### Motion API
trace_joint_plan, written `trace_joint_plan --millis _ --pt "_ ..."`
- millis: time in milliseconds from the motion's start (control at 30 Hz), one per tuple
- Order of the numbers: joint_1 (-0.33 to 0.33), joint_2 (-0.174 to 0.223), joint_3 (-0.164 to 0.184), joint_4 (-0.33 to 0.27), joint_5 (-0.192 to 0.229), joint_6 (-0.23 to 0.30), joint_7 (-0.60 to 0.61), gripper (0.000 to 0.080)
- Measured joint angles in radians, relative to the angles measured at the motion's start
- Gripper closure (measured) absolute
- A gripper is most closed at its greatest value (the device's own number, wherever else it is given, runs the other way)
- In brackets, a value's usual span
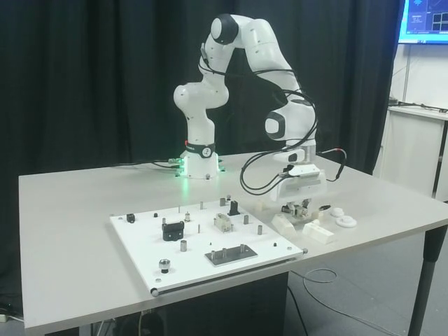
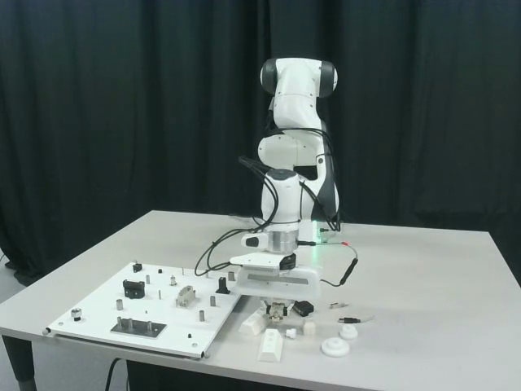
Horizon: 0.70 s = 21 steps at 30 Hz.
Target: Place waterproof.
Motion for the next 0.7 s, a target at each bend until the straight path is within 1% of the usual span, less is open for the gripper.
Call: trace_joint_plan --millis 200,333,367,500,533,700 --pt "0.001 0.000 0.000 0.001 -0.018 -0.004 0.000 0.0491" --pt "0.001 0.000 0.001 0.005 -0.019 -0.010 0.000 0.0491" --pt "0.001 0.000 0.001 0.006 -0.019 -0.012 0.000 0.0321" --pt "0.001 -0.001 0.001 0.011 -0.019 -0.020 0.000 0.0321" --pt "0.001 -0.001 0.001 0.013 -0.019 -0.023 0.000 0.0072" --pt "0.002 -0.003 0.001 0.020 -0.019 -0.035 0.005 0.0072"
